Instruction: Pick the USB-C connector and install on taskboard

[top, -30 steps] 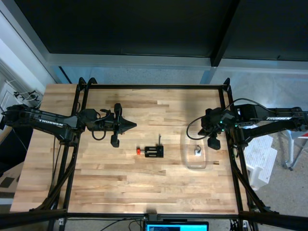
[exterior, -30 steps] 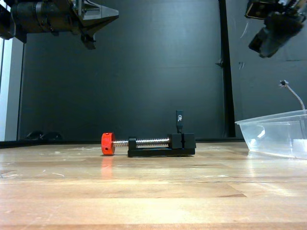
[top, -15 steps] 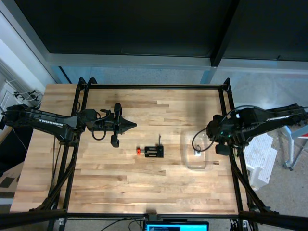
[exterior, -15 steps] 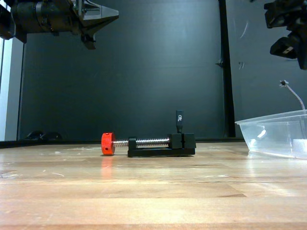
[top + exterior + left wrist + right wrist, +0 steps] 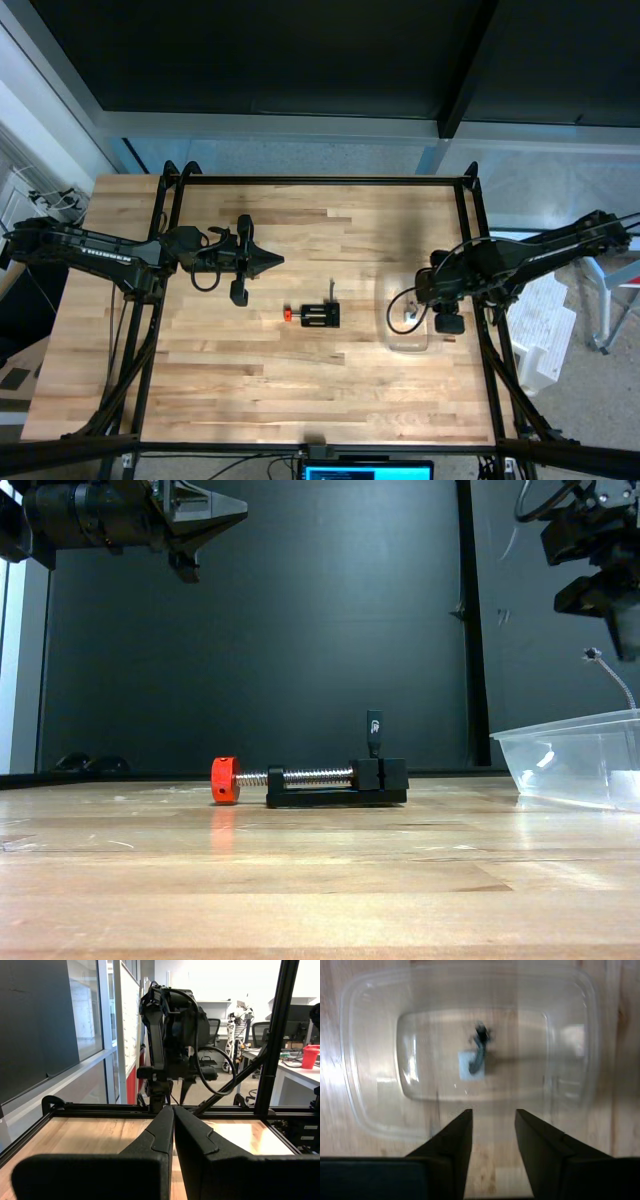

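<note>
1. High view: over the last second the right pincer (image 5: 428, 303) has swung in from beyond the clear plastic tray (image 5: 405, 347) and now hangs directly above it, pointing down at the table (image 5: 250, 380).
2. Right wrist view confirms the line-up. The right pincer (image 5: 492, 1111) is partly open and holds nothing. The USB-C connector (image 5: 471, 1066) lies on the tray floor just ahead of the gap, slightly off its centre line.
3. A thin dark wire (image 5: 480, 1042) stands up from the connector (the low view shows it curving out above the tray's rim (image 5: 560, 732)).
4. Everything else has stayed put. The connector (image 5: 410, 318) has not shifted, and the taskboard (image 5: 318, 316) sits mid-table, well apart from the tray, with its orange-red tab (image 5: 225, 779) and upright stem (image 5: 373, 730) untouched.
5. The left pincer (image 5: 275, 261) remains parked high over the table's left half, fingers (image 5: 160, 1130) pressed together on nothing.
6. Judgement: the approach looks finished and the pick has not begun. The next move is probably a straight descent into the tray, with a small sideways correction so the fingers straddle the connector and miss the wire and tray walls.
</note>
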